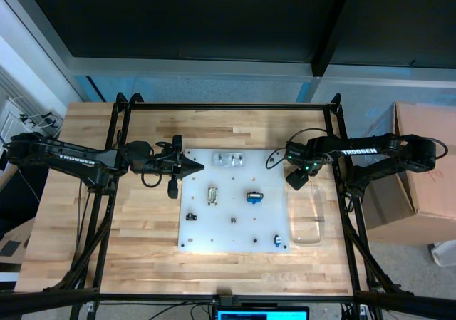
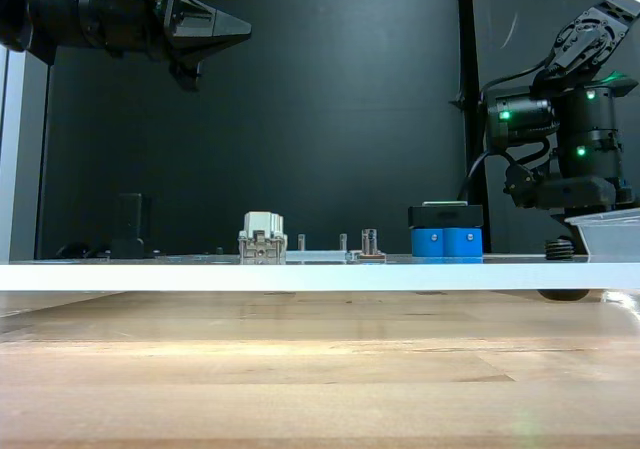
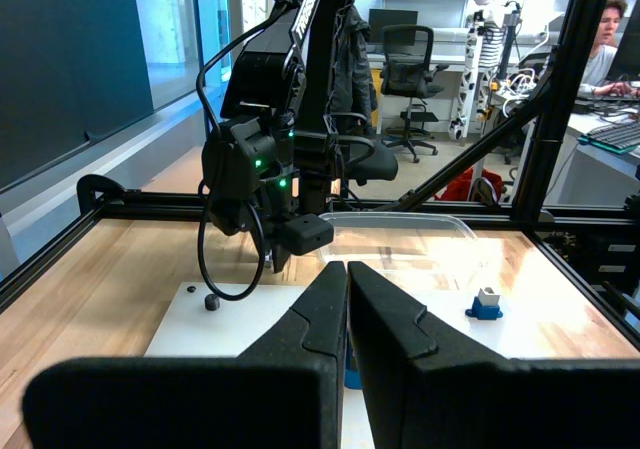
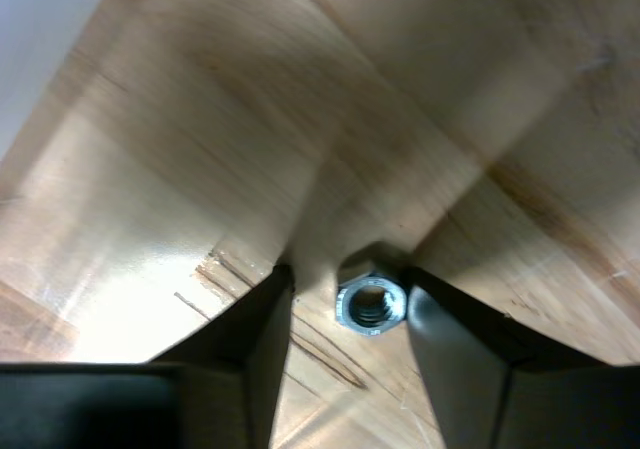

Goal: Unfasten the M12 nut and place it in the container

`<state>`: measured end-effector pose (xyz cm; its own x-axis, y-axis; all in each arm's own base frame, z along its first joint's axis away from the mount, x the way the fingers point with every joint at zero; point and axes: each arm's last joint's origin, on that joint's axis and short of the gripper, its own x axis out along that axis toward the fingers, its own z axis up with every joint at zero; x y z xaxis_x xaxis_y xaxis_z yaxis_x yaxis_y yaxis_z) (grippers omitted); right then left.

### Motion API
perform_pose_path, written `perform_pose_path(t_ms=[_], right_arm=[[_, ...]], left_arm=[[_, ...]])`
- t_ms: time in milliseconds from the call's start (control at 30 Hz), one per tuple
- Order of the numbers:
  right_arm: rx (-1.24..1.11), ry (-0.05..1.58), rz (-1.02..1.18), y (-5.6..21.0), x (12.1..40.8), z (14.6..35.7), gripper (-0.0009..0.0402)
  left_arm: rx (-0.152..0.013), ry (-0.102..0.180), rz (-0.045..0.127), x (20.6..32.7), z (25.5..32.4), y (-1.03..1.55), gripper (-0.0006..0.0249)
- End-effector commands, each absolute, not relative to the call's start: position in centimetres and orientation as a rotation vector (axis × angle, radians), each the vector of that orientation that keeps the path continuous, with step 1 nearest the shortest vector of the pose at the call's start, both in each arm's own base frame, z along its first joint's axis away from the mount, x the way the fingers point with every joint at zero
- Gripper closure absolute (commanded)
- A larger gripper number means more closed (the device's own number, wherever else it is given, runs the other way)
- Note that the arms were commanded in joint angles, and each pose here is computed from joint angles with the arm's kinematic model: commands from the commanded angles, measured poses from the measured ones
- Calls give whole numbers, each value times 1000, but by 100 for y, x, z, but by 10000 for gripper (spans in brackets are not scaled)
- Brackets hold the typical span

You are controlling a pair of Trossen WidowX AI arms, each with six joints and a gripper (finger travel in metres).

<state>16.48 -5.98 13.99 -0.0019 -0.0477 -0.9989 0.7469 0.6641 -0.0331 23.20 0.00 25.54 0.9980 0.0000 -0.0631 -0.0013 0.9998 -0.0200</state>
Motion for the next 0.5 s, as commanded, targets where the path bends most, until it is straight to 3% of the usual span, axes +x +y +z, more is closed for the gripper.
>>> perform_pose_path(t_ms=[33,300,500], right_arm=[[618,1460,-707,-596,1634,1388,306],[616,1460,-705,-596,1633,1421,385],[612,1419,-705,-607,1667,1643,390]], left_arm=[[-20,63,1,2320,2554,0,243],[-20,63,1,2320,2554,0,243],[-20,63,1,2320,2554,0,243]])
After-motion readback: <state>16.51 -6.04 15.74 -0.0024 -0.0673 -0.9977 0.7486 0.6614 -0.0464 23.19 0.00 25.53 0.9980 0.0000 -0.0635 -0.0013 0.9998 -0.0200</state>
